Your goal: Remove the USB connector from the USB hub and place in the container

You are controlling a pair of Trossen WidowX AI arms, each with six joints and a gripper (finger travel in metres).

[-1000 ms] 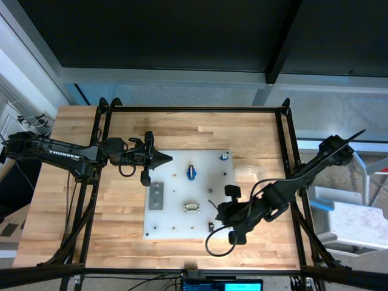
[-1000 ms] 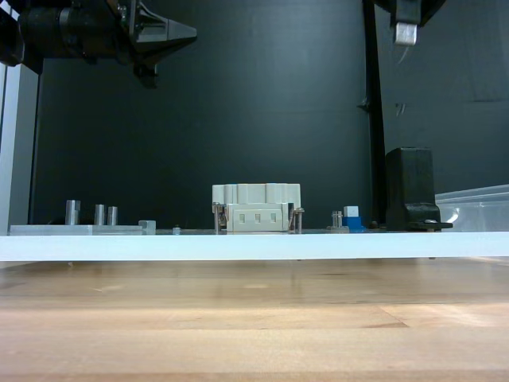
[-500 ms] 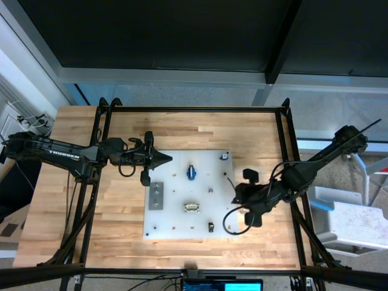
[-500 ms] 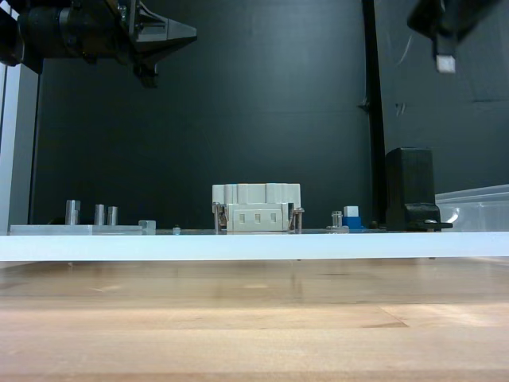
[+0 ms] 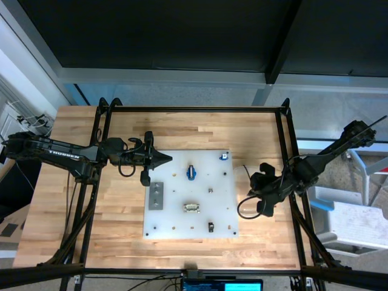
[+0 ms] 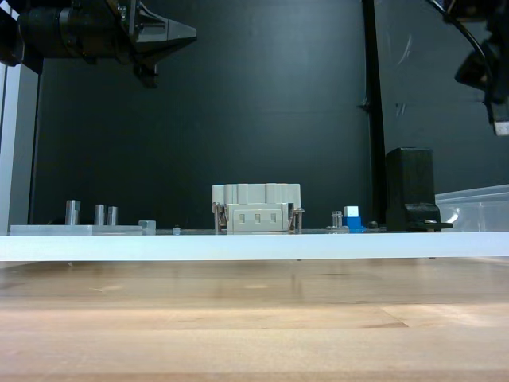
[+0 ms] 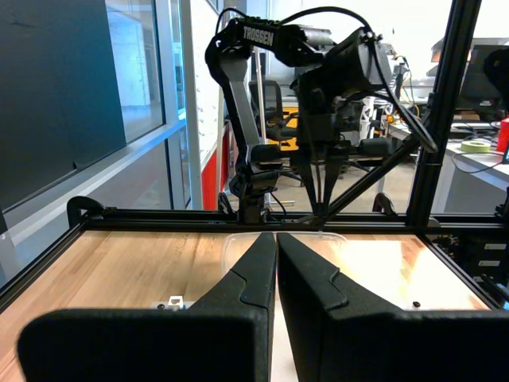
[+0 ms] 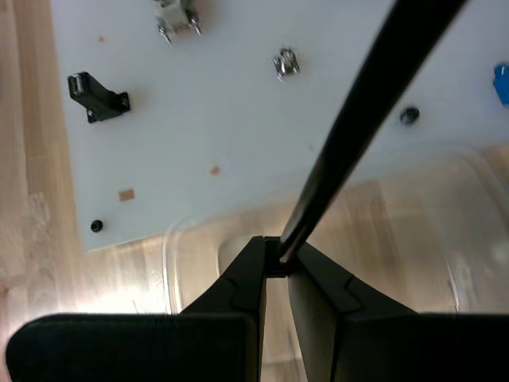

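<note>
While left pincer (image 5: 165, 159) hangs shut over the board's (image 5: 182, 227) far-left corner, right pincer (image 8: 274, 256) grips the USB connector (image 8: 318, 185) directly above the container (image 8: 169, 263).

The word TROSSEN stands in white on the left arm (image 5: 58, 151) and on the right arm (image 7: 263, 36).

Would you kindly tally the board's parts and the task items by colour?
Black: 2, hub, USB connector in the shut right gripper over the container
Blue: 2, upright connector, small block
Grey: 1, plate
Beige: 1, connector
Silver: 1, clip
Clear: 1, container
Total: 8
Left gripper, shut, hovers over the board's far-left corner.
</note>
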